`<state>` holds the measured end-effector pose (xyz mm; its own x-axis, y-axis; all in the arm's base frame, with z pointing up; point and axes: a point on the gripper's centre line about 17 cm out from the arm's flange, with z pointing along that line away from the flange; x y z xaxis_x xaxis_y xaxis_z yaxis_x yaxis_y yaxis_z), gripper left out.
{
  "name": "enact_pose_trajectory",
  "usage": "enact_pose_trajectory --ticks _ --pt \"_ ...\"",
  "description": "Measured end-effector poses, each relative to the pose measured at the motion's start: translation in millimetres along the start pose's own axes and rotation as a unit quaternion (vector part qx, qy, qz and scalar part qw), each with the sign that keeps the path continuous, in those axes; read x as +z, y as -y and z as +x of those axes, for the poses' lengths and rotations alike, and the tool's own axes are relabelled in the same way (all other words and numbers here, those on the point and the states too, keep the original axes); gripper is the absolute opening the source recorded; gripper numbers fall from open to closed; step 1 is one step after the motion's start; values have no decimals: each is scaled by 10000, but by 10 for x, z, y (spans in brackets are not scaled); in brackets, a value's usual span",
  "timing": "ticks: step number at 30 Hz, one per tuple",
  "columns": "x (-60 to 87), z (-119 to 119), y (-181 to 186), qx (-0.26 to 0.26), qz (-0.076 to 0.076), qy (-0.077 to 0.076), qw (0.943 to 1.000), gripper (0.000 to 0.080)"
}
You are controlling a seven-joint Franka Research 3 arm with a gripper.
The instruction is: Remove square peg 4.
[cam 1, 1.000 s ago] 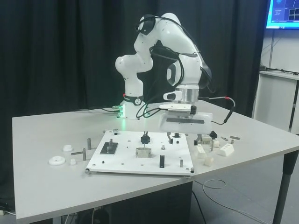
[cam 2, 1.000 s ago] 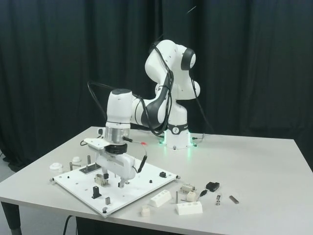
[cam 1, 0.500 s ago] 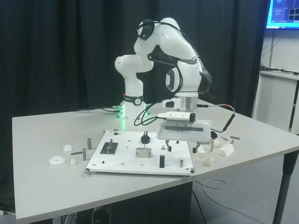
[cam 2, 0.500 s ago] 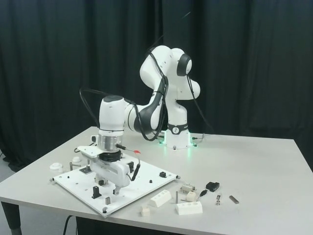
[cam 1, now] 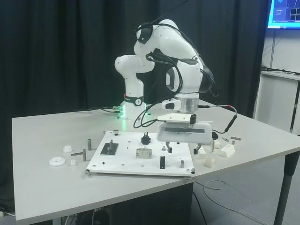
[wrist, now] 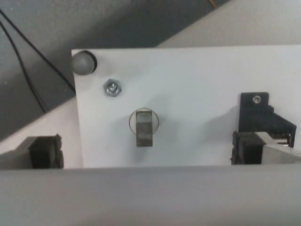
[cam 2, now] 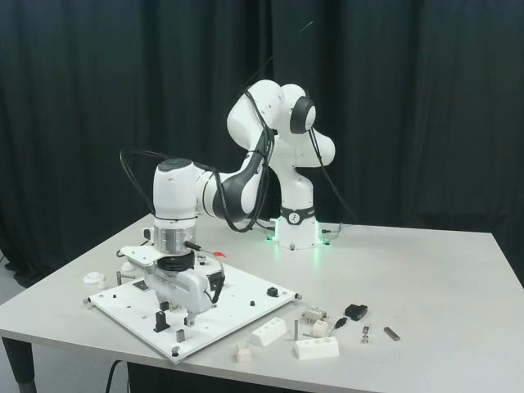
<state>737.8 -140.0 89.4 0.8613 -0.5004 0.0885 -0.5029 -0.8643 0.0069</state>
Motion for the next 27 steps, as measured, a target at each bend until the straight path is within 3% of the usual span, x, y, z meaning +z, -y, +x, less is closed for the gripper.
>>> enact_pose_trajectory --ticks 14,27 --pt "57 79 0 43 -12 30 10000 800" --pt "138 57 -24 95 -13 177 9998 800"
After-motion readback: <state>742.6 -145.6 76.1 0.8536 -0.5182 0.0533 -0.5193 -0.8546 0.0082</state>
